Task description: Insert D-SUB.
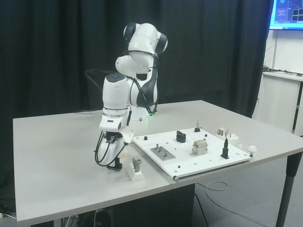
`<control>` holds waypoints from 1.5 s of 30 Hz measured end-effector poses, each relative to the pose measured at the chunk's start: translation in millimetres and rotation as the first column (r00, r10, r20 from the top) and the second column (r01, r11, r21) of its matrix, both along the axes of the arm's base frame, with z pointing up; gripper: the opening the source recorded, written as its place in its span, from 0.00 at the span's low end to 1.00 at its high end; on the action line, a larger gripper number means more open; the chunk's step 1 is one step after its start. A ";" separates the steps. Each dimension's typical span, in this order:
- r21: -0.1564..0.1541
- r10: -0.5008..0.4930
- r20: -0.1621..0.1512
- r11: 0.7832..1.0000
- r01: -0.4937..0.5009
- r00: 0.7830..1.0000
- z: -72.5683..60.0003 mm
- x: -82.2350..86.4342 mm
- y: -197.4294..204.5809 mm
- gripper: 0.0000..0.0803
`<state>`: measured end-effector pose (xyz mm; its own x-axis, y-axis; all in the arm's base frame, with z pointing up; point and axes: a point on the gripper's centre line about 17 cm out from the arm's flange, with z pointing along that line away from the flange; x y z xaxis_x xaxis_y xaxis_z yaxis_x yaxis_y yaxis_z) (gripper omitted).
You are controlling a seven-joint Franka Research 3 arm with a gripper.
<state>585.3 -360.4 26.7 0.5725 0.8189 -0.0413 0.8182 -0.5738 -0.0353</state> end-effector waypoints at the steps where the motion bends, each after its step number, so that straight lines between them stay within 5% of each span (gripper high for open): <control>1: 0.001 0.000 -0.001 1.000 0.000 1.000 0.7 0.2 0.1 0.19; 45: 0.015 -0.009 -0.012 1.000 0.009 1.000 13.5 2.9 0.1 0.19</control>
<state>588.1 -360.3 40.2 0.5793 0.8143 -0.0362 0.8126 -0.5804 -0.0536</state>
